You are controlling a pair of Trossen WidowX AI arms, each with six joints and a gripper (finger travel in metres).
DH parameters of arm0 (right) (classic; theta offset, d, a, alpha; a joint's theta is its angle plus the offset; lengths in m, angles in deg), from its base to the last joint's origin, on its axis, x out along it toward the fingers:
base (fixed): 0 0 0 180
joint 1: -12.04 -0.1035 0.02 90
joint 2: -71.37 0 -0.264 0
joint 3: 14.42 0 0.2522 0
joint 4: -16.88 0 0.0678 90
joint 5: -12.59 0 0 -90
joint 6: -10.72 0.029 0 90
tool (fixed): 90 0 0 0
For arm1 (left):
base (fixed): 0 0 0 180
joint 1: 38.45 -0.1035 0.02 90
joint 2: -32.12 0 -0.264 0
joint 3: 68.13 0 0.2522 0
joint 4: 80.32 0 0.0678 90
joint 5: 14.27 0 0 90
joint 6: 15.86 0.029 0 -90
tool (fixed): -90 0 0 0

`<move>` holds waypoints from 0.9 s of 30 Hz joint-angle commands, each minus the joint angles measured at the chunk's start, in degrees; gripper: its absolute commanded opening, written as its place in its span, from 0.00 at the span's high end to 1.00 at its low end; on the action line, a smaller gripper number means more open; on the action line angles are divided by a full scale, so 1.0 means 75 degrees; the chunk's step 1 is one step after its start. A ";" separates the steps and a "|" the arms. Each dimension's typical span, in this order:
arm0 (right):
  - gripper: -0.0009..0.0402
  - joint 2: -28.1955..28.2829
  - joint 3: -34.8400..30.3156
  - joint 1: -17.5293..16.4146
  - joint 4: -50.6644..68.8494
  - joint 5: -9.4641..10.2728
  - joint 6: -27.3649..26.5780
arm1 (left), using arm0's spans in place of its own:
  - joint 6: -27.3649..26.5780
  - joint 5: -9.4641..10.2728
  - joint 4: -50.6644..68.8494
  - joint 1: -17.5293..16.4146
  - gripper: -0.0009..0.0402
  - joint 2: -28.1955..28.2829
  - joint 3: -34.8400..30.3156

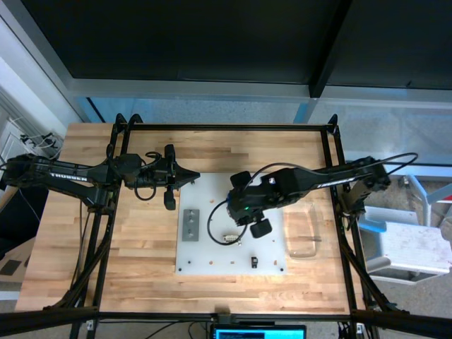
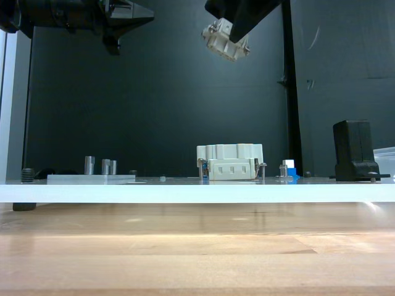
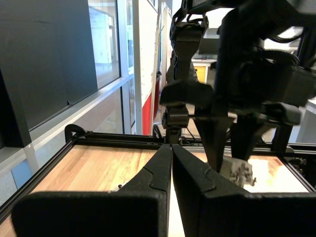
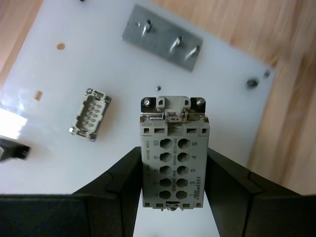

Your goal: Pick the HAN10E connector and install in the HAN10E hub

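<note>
Table (image 1: 141, 282): wood, with a white plate (image 1: 212, 258) lying at its middle, toward the near edge.

My left end effector (image 3: 171, 153): fingers pressed together, nothing held. It is up in the air over the plate's far left corner.

My right end effector (image 4: 173, 170): over the plate's middle, pinching the HAN10E connector (image 2: 225, 38) by its long sides.

Grey metal block (image 1: 191, 224): on the plate's left half.

HAN10E hub (image 4: 90, 114): fixed near the plate's middle, between the block and the plate's right edge.

The connector hangs tilted, well above the hub, not touching it.
</note>
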 commanded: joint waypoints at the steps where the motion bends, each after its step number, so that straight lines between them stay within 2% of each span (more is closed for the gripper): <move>1: 0.98 0.0487 -0.0539 -0.0117 0.0568 -0.0006 0.0845 | 0.0000 0.0000 -0.0003 0.0000 0.98 0.0000 0.0000; 7: 0.98 0.1399 -0.1504 -0.0364 0.1419 0.0012 0.2139 | 0.0000 0.0000 -0.0003 0.0000 0.98 0.0000 0.0000; 13: 0.98 0.2250 -0.2419 -0.0525 0.1979 0.0093 0.2984 | 0.0000 0.0003 -0.0003 0.0000 0.98 0.0000 0.0000; 16: 0.98 0.2594 -0.2754 -0.0542 0.2028 0.0449 0.3308 | 0.0000 0.0000 -0.0003 0.0000 0.98 0.0000 0.0000; 20: 0.98 0.2885 -0.2833 -0.0557 0.2028 0.0682 0.3637 | 0.0003 0.0000 -0.0003 0.0000 0.98 0.0000 0.0000; 27: 0.98 0.3238 -0.2792 -0.0597 0.1973 0.0667 0.3768 | 0.0000 0.0000 0.0000 0.0000 0.98 0.0000 0.0000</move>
